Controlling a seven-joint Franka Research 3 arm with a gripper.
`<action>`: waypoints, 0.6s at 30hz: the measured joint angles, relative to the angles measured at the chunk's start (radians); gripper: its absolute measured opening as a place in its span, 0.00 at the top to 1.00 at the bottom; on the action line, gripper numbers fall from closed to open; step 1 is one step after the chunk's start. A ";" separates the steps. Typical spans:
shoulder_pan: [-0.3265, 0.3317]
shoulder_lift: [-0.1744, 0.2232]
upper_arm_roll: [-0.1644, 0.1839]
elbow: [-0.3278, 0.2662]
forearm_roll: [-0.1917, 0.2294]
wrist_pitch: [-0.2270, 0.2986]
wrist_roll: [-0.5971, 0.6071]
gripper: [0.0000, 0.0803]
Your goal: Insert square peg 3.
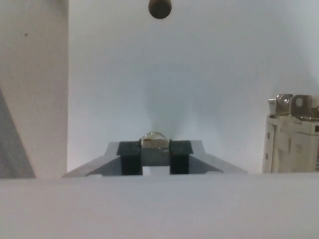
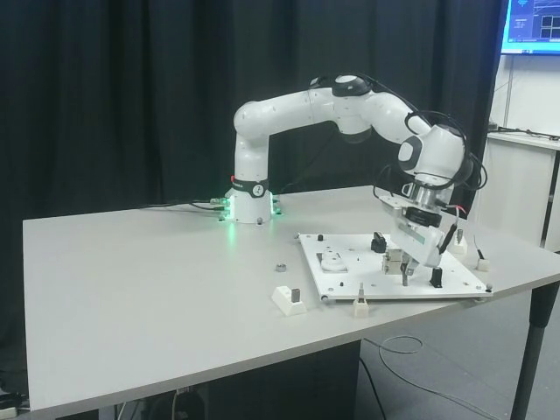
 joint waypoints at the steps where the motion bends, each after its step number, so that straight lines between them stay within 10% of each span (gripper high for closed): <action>1: 0.000 0.000 0.001 0.000 0.000 0.002 0.001 0.86; 18: 0.006 0.000 0.003 0.002 0.003 0.010 0.001 0.86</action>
